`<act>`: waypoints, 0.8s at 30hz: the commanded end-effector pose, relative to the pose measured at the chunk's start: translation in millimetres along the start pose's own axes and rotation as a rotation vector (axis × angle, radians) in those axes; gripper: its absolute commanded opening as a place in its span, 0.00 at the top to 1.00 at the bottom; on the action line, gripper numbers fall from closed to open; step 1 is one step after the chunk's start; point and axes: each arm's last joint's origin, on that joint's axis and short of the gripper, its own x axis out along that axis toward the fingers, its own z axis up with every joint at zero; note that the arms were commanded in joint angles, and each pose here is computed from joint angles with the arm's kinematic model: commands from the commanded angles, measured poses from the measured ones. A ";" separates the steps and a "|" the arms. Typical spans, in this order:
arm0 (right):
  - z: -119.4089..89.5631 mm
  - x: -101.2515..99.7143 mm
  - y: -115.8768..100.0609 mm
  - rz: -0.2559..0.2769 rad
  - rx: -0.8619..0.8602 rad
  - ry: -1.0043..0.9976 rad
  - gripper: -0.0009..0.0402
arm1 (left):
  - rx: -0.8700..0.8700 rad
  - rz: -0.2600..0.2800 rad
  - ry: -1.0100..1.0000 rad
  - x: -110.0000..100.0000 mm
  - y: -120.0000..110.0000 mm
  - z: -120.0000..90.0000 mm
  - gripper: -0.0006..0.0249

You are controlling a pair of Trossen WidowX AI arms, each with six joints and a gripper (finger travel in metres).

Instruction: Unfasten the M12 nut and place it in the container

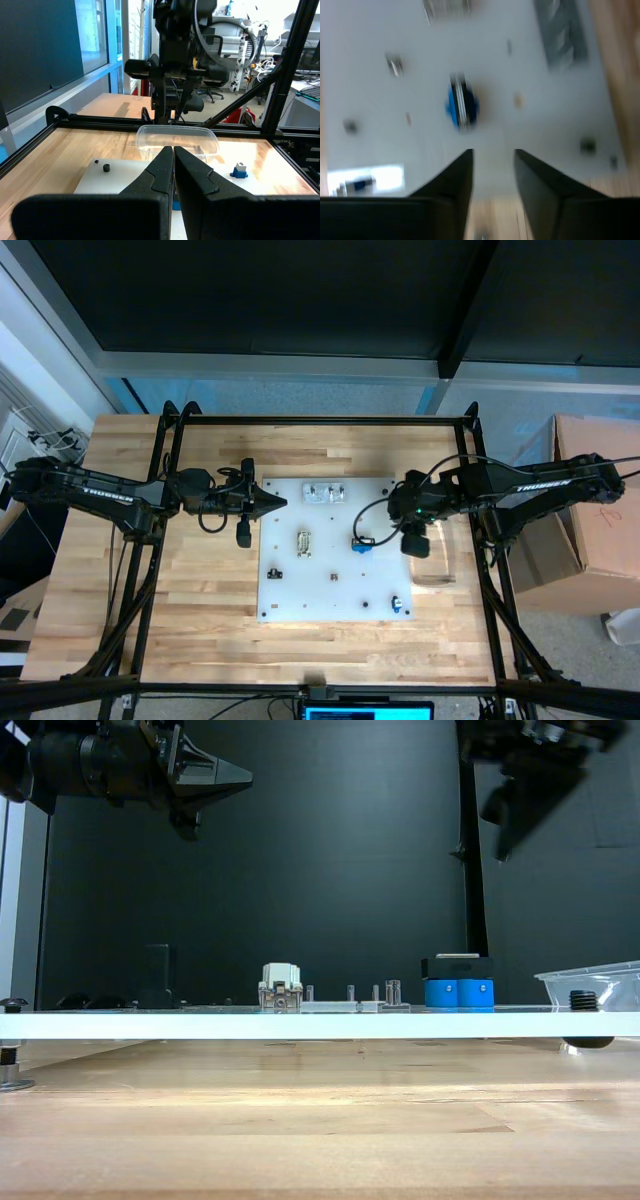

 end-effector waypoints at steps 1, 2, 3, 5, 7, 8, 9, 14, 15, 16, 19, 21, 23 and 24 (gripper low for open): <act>9.9 1.7 -3.3 0.014 0.000 -0.135 0.93 | 0.000 0.000 0.000 0.0 0.0 0.1 0.98; 12.6 2.0 -4.3 0.016 -0.001 -0.176 0.98 | 0.000 0.000 0.000 0.0 0.0 0.1 0.98; 15.2 2.0 -4.8 0.018 -0.009 -0.216 0.99 | 0.000 0.000 -0.001 0.0 0.0 0.2 0.98; 20.3 2.4 -5.2 0.025 -0.015 -0.292 0.95 | 0.000 0.000 0.000 0.0 0.1 0.1 0.97; 25.6 2.0 -5.9 0.027 -0.019 -0.354 0.95 | 0.000 0.000 0.000 0.0 0.0 0.1 0.98; 28.4 1.6 -6.2 0.029 -0.019 -0.388 0.96 | 0.000 0.000 0.000 0.0 0.0 0.1 0.97; 31.2 1.3 -6.9 0.030 -0.017 -0.421 0.98 | 0.000 0.000 -0.001 0.0 0.0 0.2 0.98; 39.8 0.2 -11.9 0.069 0.008 -0.608 0.98 | 0.000 0.000 0.000 0.0 0.0 0.1 0.98; 39.9 0.7 -13.5 0.087 0.011 -0.646 0.98 | 0.000 0.000 0.000 0.0 0.0 0.1 0.98; 39.8 2.2 -14.7 0.102 0.012 -0.676 0.98 | 0.000 0.000 0.000 0.0 0.1 0.1 0.98; 37.4 8.6 -19.6 0.130 0.016 -0.747 0.98 | 0.000 0.000 0.000 0.0 0.0 0.1 0.98; 33.8 12.4 -21.8 0.134 0.020 -0.780 0.98 | 0.000 0.000 0.000 0.0 0.0 0.1 0.98; 29.6 16.4 -22.1 0.142 0.019 -0.817 0.98 | 0.000 0.000 -0.001 0.0 0.1 0.2 0.98; 27.4 17.8 -21.8 0.155 0.015 -0.837 0.98 | 0.000 0.000 -0.001 0.0 0.0 0.2 0.98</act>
